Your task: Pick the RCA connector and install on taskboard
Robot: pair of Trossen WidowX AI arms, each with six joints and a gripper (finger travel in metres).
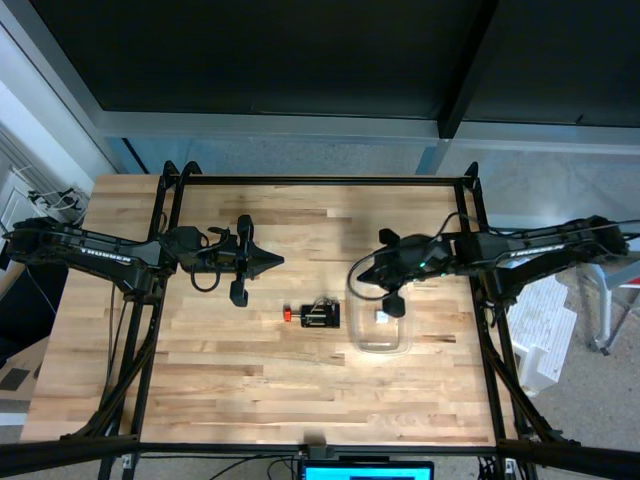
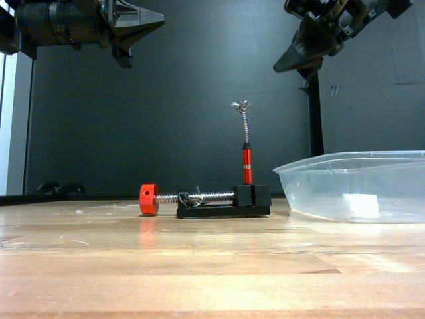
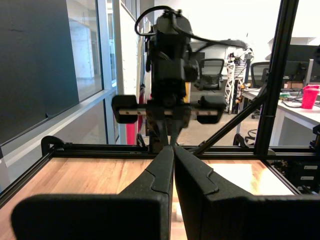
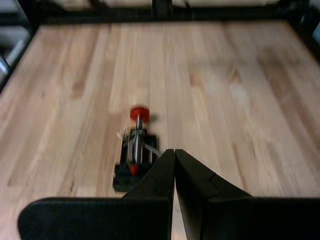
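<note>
I'm matte black throughout: my left gripper [image 3: 173, 150] and, opposite it, my right gripper [image 4: 174, 152] each end in wedge-shaped fingers tapering to a shared point, with looping black cables [image 1: 205, 281] behind and white TROSSEN lettering [image 1: 105, 252] along my arms [image 1: 60, 243].

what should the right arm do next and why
Probably just retreat to park: the RCA connector already stands upright in the taskboard, and the right gripper is shut, empty, high above the tray; left gripper is shut, raised too.

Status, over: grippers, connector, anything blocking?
Left gripper shut, high at left; right gripper shut, empty, high. Slim red RCA connector upright on black taskboard block. Clear plastic tray beside it.
</note>
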